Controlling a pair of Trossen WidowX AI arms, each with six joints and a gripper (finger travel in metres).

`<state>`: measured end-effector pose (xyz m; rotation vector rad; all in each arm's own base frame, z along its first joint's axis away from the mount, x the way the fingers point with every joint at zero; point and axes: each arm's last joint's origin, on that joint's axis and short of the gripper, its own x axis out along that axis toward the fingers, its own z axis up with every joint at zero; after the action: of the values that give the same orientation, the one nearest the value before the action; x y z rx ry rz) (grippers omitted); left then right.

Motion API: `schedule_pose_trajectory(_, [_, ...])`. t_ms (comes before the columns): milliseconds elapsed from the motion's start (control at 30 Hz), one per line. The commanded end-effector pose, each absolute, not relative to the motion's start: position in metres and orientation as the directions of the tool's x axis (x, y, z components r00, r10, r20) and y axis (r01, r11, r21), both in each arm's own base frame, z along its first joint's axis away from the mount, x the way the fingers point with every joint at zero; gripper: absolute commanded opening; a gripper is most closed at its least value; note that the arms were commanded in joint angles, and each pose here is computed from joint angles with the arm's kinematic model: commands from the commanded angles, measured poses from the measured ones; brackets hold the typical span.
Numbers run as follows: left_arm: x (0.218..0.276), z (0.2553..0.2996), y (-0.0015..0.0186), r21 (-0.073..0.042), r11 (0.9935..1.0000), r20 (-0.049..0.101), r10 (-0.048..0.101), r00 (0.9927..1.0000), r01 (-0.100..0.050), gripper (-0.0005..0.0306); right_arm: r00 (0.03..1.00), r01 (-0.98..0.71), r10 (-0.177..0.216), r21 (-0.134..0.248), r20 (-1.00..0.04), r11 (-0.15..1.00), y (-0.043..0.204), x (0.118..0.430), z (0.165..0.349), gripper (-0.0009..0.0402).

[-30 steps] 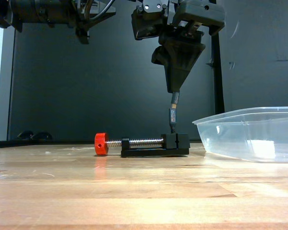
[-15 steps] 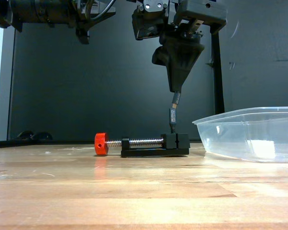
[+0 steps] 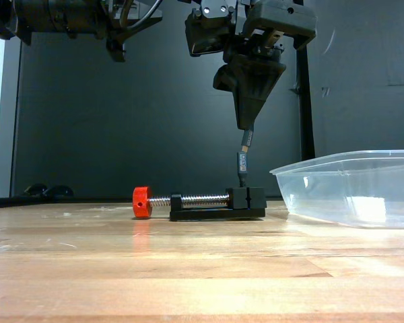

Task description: Pick the usb-c connector and install on the hub

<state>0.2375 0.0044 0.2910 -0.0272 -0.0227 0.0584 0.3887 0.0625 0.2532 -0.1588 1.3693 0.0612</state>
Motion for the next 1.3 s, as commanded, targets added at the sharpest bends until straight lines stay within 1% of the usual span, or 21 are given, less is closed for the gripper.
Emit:
schedule_pose_trajectory(33, [0.2375,0.2912,0.0044,-0.028,0.99792,0.023,0.059,0.99802,-0.058,0.0,0.199,-0.133,-0.046,-0.073,-0.979,0.988,0.062,0.388,0.254,0.0])
schedule_pose_trajectory(167, [0.2375,0.2912,0.0044,-0.028,0.99792,0.023,0.059,0.99802,-0.058,0.0,0.199,-0.117,-0.043,-0.068,-0.979,0.991,0.062,0.388,0.256,0.0])
schedule_pose_trajectory(400, [0.2375,0.2912,0.0044,-0.028,0.99792,0.023,0.059,0.99801,-0.058,0.0,0.199,-0.042,-0.048,-0.057,-0.979,0.997,0.058,0.389,0.265,0.0])
schedule_pose_trajectory(533, [0.2375,0.2912,0.0044,-0.028,0.99794,0.023,0.058,0.99804,-0.058,0.0,0.196,0.013,-0.05,-0.048,-0.979,0.999,0.055,0.389,0.266,0.0])
schedule_pose_trajectory(800, [0.2375,0.2912,0.0044,-0.028,0.99792,0.023,0.059,0.99801,-0.058,0.0,0.136,0.089,-0.055,-0.044,-0.989,0.995,0.05,0.384,0.265,0.0])
schedule_pose_trajectory(833, [0.2375,0.2912,0.0044,-0.028,0.99792,0.023,0.059,0.99802,-0.058,0.0,0.126,0.097,-0.051,-0.039,-0.991,0.995,0.05,0.383,0.265,0.0])
schedule_pose_trajectory(933, [0.2375,0.2912,0.0044,-0.028,0.99792,0.023,0.059,0.99802,-0.058,0.0,0.096,0.119,-0.023,-0.011,-0.995,0.993,0.051,0.38,0.264,0.0])
schedule_pose_trajectory(1000, [0.2375,0.2912,0.0044,-0.028,0.99792,0.023,0.059,0.99801,-0.058,0.0,0.083,0.137,-0.013,-0.002,-0.996,0.991,0.051,0.379,0.264,0.0])
schedule_pose_trajectory(1067, [0.2375,0.2912,0.0045,-0.028,0.9979,0.023,0.059,0.998,-0.058,0.0,0.069,0.151,-0.015,-0.005,-0.997,0.988,0.05,0.378,0.263,0.0])
schedule_pose_trajectory(1200, [0.2375,0.2912,0.0044,-0.028,0.99792,0.023,0.059,0.99802,-0.058,0.0,0.011,0.213,-0.024,-0.021,-1.0,0.977,0.05,0.372,0.259,0.0])
schedule_pose_trajectory(1300, [0.2375,0.2912,0.0044,-0.028,0.99792,0.023,0.059,0.99802,-0.058,0.0,0.012,0.233,-0.023,-0.02,-1.0,0.972,0.05,0.373,0.255,0.0])
